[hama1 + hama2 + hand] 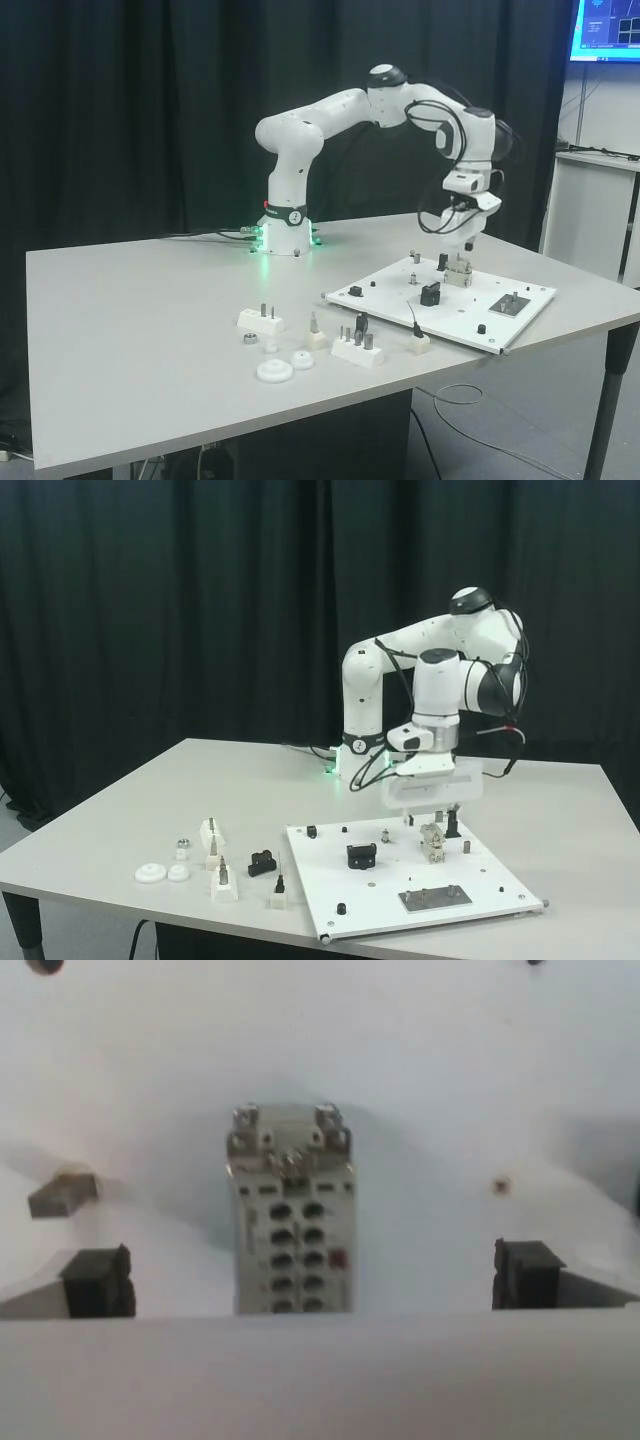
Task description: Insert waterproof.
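While no brand, label or readable writing shows on any part, the wrist view gives the clearest look at the waterproof connector (292, 1222): a grey block at the centre of the frame, with 2 columns of dark sockets on its face and metal screw posts at its upper end. Its lower end is cut off by a pale band that fills the bottom of that frame. The connector stands on the white board (440, 1080). The 2 black fingers (98, 1282) sit at the lower left and lower right of the wrist frame, spread wide, with the connector between them and clear of both; they hold nothing.

In the first room view the gripper (459, 250) hangs right of centre, just above the connector (459, 274), which stands upright on the far part of the board (385, 298). A screen at the upper right corner of that frame carries marks too small to read. In the second room view the gripper (431, 815) is right of centre, directly over the connector (433, 841); its fingers are mostly hidden behind the white hand body. Small white and black parts (217, 858) lie on the grey table (120, 820) at lower left; their shapes are hard to make out.
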